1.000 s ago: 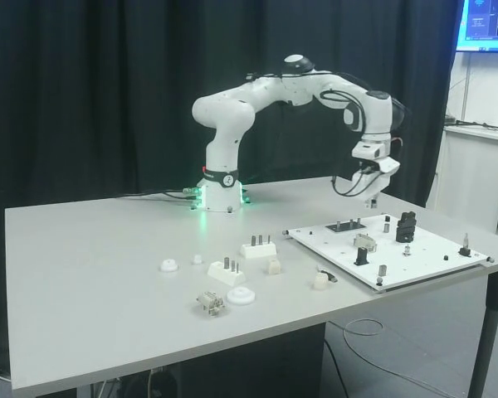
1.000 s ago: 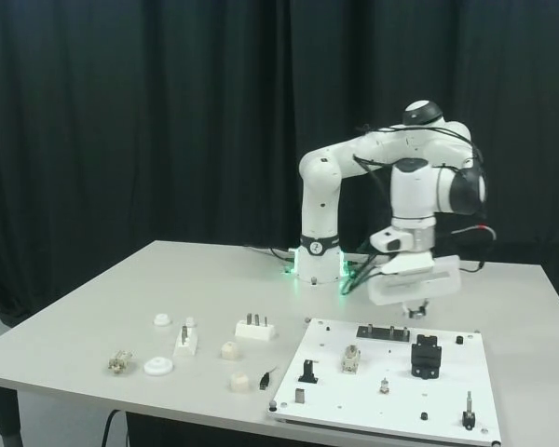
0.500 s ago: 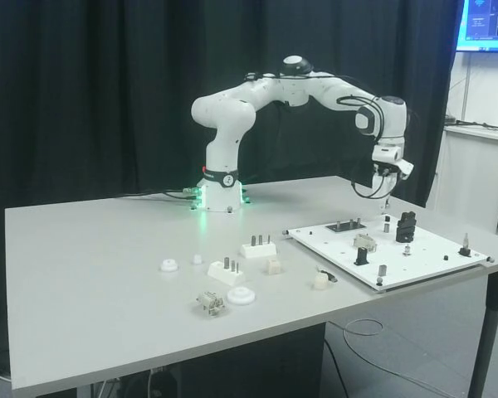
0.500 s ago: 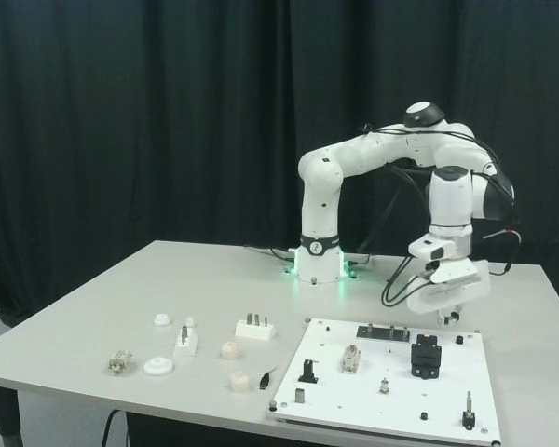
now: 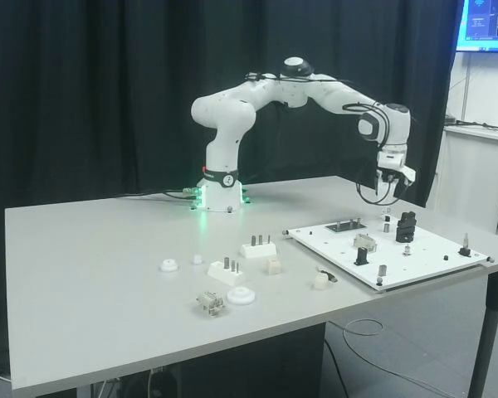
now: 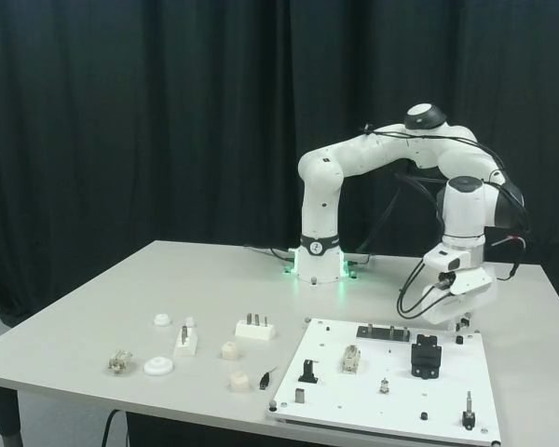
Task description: Insert bolt 4.
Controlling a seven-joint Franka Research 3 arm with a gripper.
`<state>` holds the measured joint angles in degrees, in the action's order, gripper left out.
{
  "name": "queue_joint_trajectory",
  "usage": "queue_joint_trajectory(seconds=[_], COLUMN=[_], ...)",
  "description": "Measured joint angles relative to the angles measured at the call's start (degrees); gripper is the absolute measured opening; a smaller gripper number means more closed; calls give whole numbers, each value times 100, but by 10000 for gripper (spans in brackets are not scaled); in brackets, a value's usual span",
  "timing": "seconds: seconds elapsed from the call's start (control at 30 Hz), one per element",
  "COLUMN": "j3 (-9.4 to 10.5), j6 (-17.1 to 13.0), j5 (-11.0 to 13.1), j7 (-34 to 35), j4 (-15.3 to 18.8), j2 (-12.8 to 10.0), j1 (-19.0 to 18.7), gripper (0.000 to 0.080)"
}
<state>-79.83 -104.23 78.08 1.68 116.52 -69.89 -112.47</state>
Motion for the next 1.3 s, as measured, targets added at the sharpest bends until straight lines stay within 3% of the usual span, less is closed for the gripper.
queue_joint_trajectory(seconds=[0.6, 1.3], j3=[171, 207], j6=[-71, -364], j5=[-22, -394], j7=[270, 672], j4=[-144, -201], j2=[0, 0], j1=[-111, -146], gripper=[227, 227])
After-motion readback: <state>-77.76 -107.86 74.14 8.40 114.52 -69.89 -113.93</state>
